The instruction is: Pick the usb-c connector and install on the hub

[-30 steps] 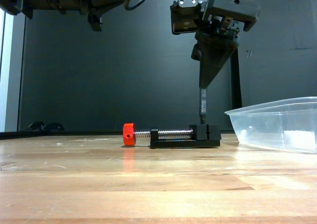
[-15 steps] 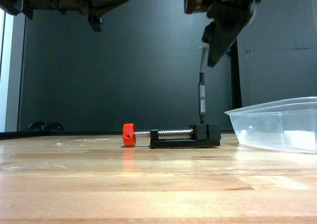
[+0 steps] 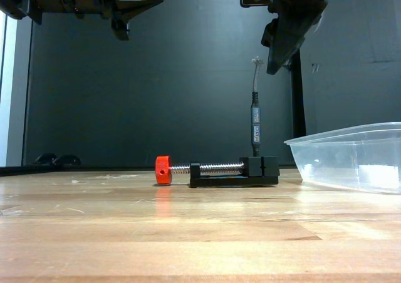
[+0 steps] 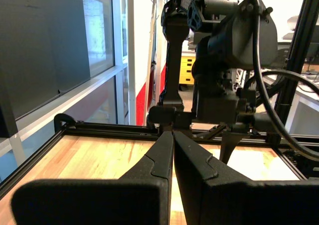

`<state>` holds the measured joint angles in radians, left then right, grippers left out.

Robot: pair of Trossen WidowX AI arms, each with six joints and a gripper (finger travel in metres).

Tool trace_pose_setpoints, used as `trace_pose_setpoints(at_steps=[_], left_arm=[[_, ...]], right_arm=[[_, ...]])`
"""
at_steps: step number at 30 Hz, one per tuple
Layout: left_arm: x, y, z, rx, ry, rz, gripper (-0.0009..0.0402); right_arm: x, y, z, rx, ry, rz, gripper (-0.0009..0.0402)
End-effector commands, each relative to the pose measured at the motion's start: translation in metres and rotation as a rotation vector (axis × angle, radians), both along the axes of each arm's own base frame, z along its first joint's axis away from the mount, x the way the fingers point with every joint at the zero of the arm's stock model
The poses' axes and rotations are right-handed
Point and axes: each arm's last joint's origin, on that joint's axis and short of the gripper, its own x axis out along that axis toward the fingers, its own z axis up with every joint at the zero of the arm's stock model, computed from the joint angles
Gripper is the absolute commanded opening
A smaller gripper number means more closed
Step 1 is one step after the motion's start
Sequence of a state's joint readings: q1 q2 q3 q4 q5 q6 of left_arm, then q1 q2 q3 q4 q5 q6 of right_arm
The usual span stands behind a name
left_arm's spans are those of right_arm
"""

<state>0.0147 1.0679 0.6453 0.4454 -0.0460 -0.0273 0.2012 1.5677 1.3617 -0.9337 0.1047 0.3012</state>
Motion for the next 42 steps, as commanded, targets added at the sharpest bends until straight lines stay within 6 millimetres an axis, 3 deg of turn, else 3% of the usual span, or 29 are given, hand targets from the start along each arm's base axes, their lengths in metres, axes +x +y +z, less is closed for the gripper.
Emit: trace_pose_setpoints(at_steps=[1,5,9,16,27,42], left_arm=[[0.000,0.000,0.000,0.000,0.000,0.000,0.0000],[0.000,0.000,0.000,0.000,0.000,0.000,0.0000],[0.000,0.000,0.000,0.000,0.000,0.000,0.0000],[0.000,0.000,0.000,0.000,0.000,0.000,0.0000],[0.000,0.000,0.000,0.000,0.000,0.000,0.0000],[0.000,0.000,0.000,0.000,0.000,0.000,0.0000]], right_arm=[[-0.008,-0.002,0.012,-0.011,-0.074,0.012,0.0192],[-0.023,-0.007,0.026,-0.006,-0.257,0.012,0.0192],[-0.039,-0.014,0.028,-0.031,-0.413,0.028,0.0177],[-0.066,-0.029,0.033,-0.063,-0.693,0.041,0.0111],[-0.104,-0.050,0.035,-0.114,-0.981,0.009,-0.0003],[-0.123,-0.061,0.006,-0.052,-1.158,0.040,0.0000]])
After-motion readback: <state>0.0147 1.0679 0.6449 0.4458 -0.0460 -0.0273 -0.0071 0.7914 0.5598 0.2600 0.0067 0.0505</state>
